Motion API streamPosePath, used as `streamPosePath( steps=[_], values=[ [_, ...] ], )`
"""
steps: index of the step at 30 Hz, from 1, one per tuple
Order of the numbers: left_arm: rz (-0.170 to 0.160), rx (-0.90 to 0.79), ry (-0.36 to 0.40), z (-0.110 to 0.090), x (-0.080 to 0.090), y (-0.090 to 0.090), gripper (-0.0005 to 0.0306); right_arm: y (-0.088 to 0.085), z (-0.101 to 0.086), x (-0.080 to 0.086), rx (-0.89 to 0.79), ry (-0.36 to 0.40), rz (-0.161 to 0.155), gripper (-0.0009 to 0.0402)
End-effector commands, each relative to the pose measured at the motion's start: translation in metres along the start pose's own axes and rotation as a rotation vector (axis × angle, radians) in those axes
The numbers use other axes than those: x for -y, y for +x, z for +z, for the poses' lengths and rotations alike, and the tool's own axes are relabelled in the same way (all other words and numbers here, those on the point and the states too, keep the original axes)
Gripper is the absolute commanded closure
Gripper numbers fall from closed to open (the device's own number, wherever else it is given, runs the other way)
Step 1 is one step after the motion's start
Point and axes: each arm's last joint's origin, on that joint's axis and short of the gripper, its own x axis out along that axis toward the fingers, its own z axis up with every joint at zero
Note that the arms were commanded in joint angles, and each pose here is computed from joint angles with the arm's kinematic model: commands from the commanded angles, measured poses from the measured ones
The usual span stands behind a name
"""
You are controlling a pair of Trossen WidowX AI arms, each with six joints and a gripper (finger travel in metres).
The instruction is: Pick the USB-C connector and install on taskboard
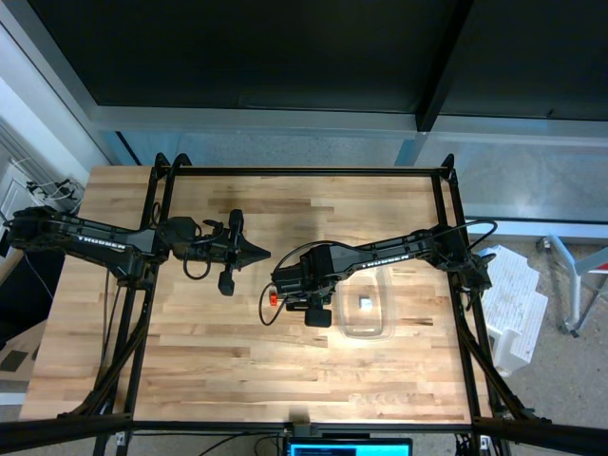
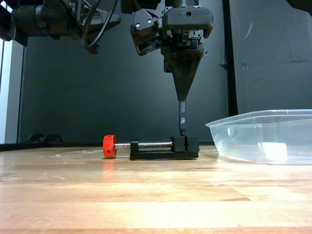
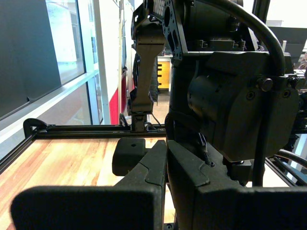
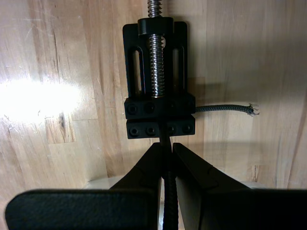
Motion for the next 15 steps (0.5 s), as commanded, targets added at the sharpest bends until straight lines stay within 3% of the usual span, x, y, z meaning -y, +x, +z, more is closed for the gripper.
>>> streamPosePath(
  steps=[1, 9, 15],
  values=[
    [0.000, 0.000, 0.000, 0.0000, 0.0000, 0.0000, 0.0300, 0.0042, 0.0007, -0.0005, -0.009, -0.001, 0.001, 0.0393],
    [0.000, 0.000, 0.000, 0.0000, -0.0001, 0.0000, 0.0300, 0.0036, 0.0006, -0.0005, -0.007, -0.004, 0.002, 0.0385],
    [0.000, 0.000, 0.000, 0.0000, 0.0000, 0.0000, 0.0300, 0.0024, 0.0009, -0.0006, -0.003, -0.003, 0.003, 0.0350]
  ],
)
